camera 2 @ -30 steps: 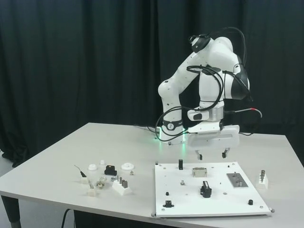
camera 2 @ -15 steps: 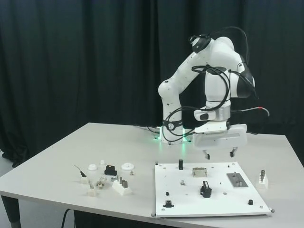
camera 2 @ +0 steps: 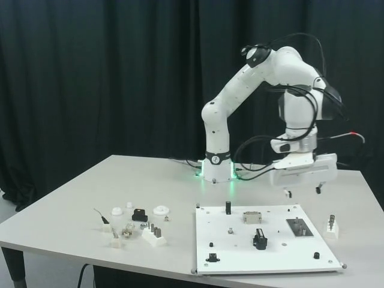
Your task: Pick round peg 4.
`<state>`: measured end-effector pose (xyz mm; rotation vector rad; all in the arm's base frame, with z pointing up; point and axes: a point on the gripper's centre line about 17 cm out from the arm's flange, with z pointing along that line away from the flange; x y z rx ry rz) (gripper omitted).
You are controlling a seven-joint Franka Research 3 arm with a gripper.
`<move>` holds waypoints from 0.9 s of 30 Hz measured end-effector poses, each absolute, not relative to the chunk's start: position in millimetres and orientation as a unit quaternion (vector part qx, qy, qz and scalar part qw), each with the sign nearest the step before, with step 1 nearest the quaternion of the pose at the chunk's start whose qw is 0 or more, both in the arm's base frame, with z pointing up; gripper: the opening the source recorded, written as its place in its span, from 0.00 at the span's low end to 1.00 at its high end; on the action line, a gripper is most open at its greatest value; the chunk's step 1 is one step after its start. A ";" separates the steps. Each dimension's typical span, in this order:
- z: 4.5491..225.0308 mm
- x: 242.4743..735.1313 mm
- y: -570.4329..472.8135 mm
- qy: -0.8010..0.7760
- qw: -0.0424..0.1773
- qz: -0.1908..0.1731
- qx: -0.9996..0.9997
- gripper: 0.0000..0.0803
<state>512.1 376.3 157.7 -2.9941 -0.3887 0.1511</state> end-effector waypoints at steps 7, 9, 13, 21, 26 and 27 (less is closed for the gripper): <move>151.9 477.7 414.7 -0.125 0.054 0.061 -0.989 1.00; 149.4 467.2 425.0 -0.123 0.052 0.064 -0.989 1.00; 142.8 447.8 443.5 -0.117 0.044 0.067 -0.990 1.00; 120.2 418.0 474.4 -0.107 0.024 0.055 -0.992 1.00; 103.7 405.9 488.9 -0.100 0.015 0.041 -0.994 1.00; 100.6 404.3 491.0 -0.100 0.014 0.037 -0.994 1.00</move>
